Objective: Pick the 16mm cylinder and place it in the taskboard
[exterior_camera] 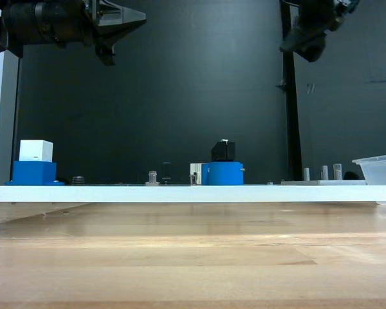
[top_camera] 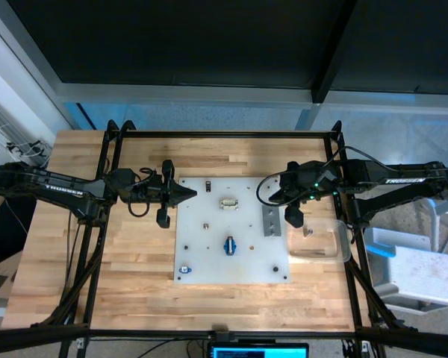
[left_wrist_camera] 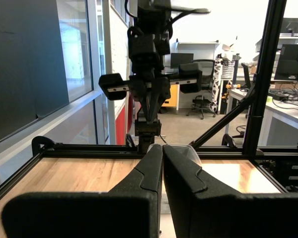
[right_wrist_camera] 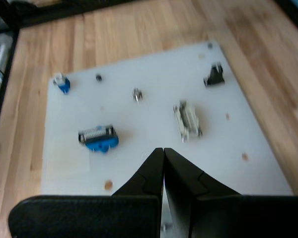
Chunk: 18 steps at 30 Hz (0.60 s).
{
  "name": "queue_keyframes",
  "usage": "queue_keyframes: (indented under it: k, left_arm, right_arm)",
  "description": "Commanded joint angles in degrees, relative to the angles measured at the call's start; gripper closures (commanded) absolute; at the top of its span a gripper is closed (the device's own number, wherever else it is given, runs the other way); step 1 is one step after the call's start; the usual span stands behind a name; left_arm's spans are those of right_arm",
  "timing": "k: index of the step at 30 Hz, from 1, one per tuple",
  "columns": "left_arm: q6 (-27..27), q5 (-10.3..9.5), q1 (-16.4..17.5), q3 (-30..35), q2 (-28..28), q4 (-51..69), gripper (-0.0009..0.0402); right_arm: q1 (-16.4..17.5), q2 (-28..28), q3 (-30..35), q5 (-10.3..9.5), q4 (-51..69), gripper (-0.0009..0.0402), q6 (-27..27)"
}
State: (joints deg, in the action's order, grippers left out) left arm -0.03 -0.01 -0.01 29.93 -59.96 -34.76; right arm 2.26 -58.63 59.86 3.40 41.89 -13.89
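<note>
1. Two tools are in view. Each has its fingers pressed together, with nothing visible between them.
2. Your left tool (top_camera: 188, 192) hangs high above the counter (top_camera: 82, 283). Its tip is over the edge of the taskboard (top_camera: 209, 257) nearest its own arm, and it points across the board toward the other tool.
3. Your right tool (top_camera: 293, 218) also hangs high and is tipped downward. It is over the strip where the grey block (top_camera: 272, 222) meets the clear tray (top_camera: 345, 250).
4. Just beside the right tool, on its side away from the board, a small grey peg lies inside the tray. This looks to be the 16mm cylinder (top_camera: 308, 231), and it is apart from the tool's fingers.
5. On the right tool's other side, the grey block lies along the board's edge. The low view shows short pegs standing upright on it.
6. Farther from the right tool, toward your left tool, the blue fitting (top_camera: 229, 245) and the silver connector (top_camera: 227, 202) sit near the board's middle.
</note>
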Motion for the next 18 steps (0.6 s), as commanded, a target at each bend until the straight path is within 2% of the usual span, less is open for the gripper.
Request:
queue_keyframes:
  k: [1,9,12,16,18]
  left_arm:
    - [0.0,0.00,0.0,0.0,0.0,0.0,0.0393]
    - [0.0,0.00,0.0,0.0,0.0,0.0,0.0393]
    - [0.0,0.00,0.0,0.0,0.0,0.0,0.0393]
    - [0.0,0.00,0.0,0.0,0.0,0.0,0.0393]
    - [0.0,0.02,0.0,0.0,0.0,0.0,0.0393]
  right_arm:
    - [0.1,0.0,0.0,-0.02,4.7,0.0393,-1.2]
    - [0.7,0.0,0.0,-0.70,15.9,0.0393,-4.3]
    - [0.8,0.0,0.0,-2.19,20.0,0.0393,-5.1]
    - [1.0,0.0,0.0,-2.32,24.9,0.0393,-5.2]
    - [1.0,0.0,0.0,-3.17,26.9,0.0393,-5.2]
